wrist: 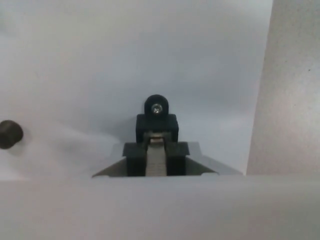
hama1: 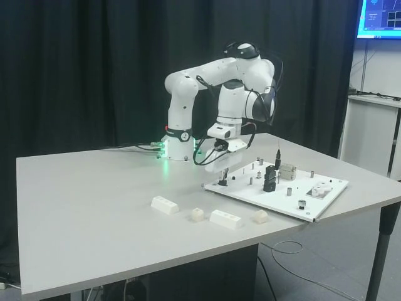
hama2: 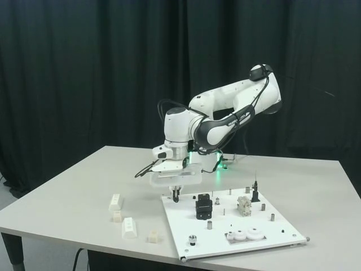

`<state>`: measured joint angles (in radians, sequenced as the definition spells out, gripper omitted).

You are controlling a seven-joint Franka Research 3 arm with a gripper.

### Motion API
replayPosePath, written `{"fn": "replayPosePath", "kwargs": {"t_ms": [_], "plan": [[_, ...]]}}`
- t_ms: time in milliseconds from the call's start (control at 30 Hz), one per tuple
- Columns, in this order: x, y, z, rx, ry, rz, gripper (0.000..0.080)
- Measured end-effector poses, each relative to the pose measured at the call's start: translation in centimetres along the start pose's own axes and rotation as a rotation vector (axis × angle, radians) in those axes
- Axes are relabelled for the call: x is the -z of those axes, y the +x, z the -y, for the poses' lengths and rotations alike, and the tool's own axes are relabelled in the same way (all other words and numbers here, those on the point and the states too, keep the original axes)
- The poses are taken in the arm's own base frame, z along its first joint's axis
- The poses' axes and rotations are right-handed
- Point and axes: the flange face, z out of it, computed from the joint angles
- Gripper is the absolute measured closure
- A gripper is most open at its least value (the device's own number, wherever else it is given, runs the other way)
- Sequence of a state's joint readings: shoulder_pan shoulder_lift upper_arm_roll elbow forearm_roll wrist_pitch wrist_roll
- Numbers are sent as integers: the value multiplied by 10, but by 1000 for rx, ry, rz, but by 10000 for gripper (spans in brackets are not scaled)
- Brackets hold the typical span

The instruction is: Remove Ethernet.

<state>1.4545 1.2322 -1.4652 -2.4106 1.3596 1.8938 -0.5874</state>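
the white arm (hama1: pixel 219 75) rises from its base at the middle of the first room view, bends over at the upper middle and drops its wrist straight down, so the gripper (hama1: pixel 223 180) hangs over the left corner of the white board (hama1: pixel 326 200) lying right of centre on the grey table (hama1: pixel 94 200); in the second room view the arm comes in from the upper right and the gripper (hama2: pixel 176 197) stands over the board's (hama2: pixel 271 237) upper left corner, its tip close to the surface or touching it, i cannot tell which

the wrist view alone shows the two black fingertips (wrist: pixel 134 159) close together, a narrow gap between them filled by a grey piece (wrist: pixel 157 155), which they seem to pinch; i cannot tell whether that piece is the ethernet plug. beyond them sits a black block with a round lug and screw (wrist: pixel 157 108), and a dark peg (wrist: pixel 10 134) stands at the left edge

only the room views show the rest of the board: a black block (hama2: pixel 203 206) near the board's middle, small upright pegs, a pair of white discs (hama2: pixel 246 235) towards the lower right, and four white blocks (hama1: pixel 164 204) on the table left of the board

a screen (hama1: pixel 380 17) glows in the upper right corner of the first room view; its writing is too small to read, and no label can be read elsewhere
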Motion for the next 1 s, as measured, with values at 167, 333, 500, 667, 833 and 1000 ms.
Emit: {"fn": "replayPosePath", "kwargs": {"t_ms": [167,333,500,667,833,1000], "plan": [[9,0,-2,-3,10,4,725],[27,0,-3,1,20,19,725],[44,-2,-3,8,24,27,725],[55,-3,-3,13,24,26,725],[58,-3,-2,16,22,23,725],[59,-3,-1,19,21,22,725]]}}
